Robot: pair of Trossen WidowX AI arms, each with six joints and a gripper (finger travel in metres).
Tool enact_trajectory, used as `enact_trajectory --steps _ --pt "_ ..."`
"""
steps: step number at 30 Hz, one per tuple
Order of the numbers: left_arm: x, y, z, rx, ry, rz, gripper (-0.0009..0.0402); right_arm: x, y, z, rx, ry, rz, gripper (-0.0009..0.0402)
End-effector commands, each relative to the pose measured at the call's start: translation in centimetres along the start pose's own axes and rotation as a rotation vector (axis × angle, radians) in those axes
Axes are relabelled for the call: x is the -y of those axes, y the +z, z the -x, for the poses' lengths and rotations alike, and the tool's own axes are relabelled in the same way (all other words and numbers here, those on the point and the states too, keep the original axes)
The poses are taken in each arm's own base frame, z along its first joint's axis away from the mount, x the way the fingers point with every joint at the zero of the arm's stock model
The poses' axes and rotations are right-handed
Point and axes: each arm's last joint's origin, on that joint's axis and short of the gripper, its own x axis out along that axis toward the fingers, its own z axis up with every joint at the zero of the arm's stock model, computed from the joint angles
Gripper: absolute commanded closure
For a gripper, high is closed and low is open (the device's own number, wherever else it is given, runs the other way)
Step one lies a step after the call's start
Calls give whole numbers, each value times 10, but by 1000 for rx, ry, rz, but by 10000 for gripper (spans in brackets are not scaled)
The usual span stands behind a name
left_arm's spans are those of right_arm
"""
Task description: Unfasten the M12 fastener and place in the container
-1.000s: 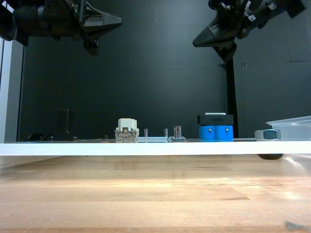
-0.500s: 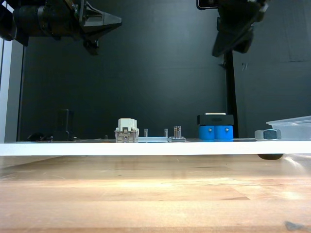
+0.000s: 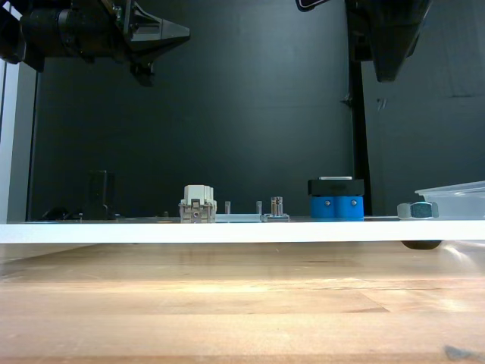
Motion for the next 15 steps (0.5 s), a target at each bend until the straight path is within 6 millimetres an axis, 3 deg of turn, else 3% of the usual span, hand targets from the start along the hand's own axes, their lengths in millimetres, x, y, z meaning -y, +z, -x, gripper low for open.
enact_trajectory --steps 1,7,15 --pt "0 0 0 0 0 0 393 -9 2 -6 -18 -17 -5 393" --pt "0 0 0 0 0 0 393 -16 4 -22 -72 -13 -5 357" --pt "0 0 0 0 0 0 393 -21 4 -46 -123 -49 -16 231"
